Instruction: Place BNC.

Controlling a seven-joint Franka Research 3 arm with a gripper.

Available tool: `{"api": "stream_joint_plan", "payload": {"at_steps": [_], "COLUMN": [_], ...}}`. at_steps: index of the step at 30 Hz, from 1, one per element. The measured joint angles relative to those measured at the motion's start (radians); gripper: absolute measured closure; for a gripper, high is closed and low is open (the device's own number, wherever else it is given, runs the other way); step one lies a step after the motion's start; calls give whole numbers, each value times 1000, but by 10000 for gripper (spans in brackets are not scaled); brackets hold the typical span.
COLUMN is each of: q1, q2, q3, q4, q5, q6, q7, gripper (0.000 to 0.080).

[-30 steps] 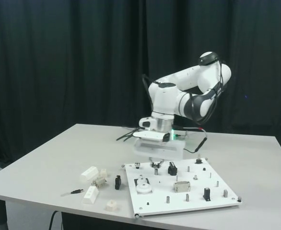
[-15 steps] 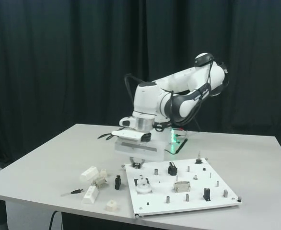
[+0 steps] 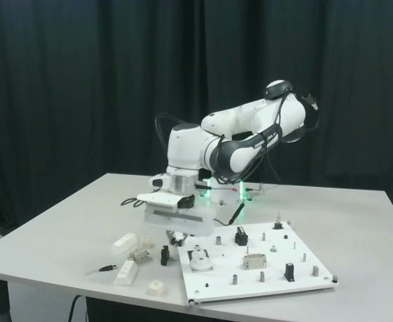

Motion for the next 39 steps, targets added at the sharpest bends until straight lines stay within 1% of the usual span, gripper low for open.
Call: {"api": "stream_joint_plan", "payload": {"at_steps": [7, 11, 25, 32, 39], "q1": [-64, -96, -172, -199, -222], "q2": [8, 12, 32, 39, 43], "q3": [37, 52, 88, 114, 147], "q4": [51, 75, 136, 159, 176], "q5": [4, 4, 5, 5, 5], "q6": [0, 0, 2, 25, 66], "q7": [2, 6, 6, 6, 4], "gripper": [679, 679, 679, 679, 679]}}
